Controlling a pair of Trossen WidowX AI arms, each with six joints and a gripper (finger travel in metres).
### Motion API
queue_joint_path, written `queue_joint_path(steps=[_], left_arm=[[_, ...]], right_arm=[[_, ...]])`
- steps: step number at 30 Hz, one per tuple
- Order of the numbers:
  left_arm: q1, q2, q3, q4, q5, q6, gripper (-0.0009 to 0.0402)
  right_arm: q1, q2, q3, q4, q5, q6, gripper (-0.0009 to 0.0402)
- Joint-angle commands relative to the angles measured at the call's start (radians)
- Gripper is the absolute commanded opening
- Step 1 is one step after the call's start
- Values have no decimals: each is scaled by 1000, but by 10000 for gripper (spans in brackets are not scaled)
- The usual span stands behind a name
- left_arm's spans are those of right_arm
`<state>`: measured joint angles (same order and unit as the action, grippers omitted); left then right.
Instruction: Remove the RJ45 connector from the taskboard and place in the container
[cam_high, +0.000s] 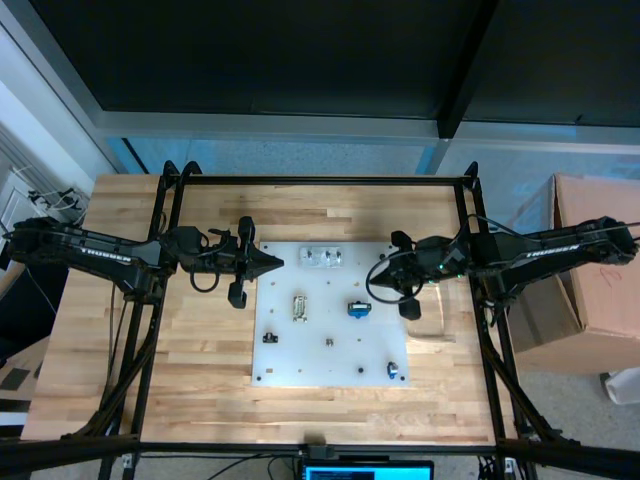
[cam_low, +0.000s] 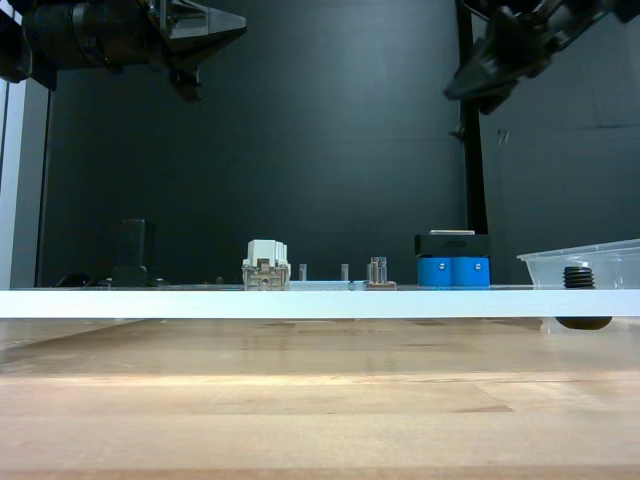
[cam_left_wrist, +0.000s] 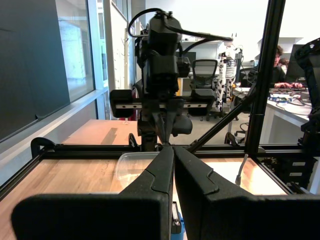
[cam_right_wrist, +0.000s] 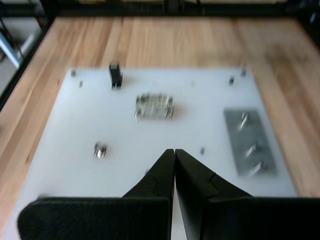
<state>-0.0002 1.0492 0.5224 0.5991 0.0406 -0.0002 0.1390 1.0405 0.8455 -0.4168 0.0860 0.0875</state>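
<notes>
Left gripper (cam_high: 276, 263), fingers pressed together and empty, hovers above the left edge of the white board (cam_high: 300, 365). Right gripper (cam_high: 380, 272), also closed on nothing, hangs high over the board's right side. The RJ45 connector (cam_low: 377, 272), apparently the small clear plug, stands upright on the board well below both. How deep it sits is unclear. The clear container (cam_low: 590, 262) is partly cut off.

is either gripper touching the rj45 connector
Apart. Low view: left gripper and right gripper both hang shut high above the RJ45 connector seated on the taskboard.
</notes>
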Motion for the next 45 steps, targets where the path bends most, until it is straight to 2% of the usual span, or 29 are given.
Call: queue_joint_path(steps=[1, 5, 10, 19, 31, 45], left_arm=[[0, 0, 0, 0, 0, 0, 0], [0, 0, 0, 0, 0, 0, 0], [0, 0, 0, 0, 0, 0, 0], [0, 0, 0, 0, 0, 0, 0], [0, 0, 0, 0, 0, 0, 0], [0, 0, 0, 0, 0, 0, 0]], right_arm=[[40, 1, 31, -101, 1, 45, 0], [88, 1, 55, -193, 11, 92, 0], [155, 2, 108, -360, 107, 161, 0], [269, 95, 243, -595, 106, 313, 0], [418, 270, 375, -722, 105, 507, 0], [482, 485, 593, -811, 99, 552, 0]])
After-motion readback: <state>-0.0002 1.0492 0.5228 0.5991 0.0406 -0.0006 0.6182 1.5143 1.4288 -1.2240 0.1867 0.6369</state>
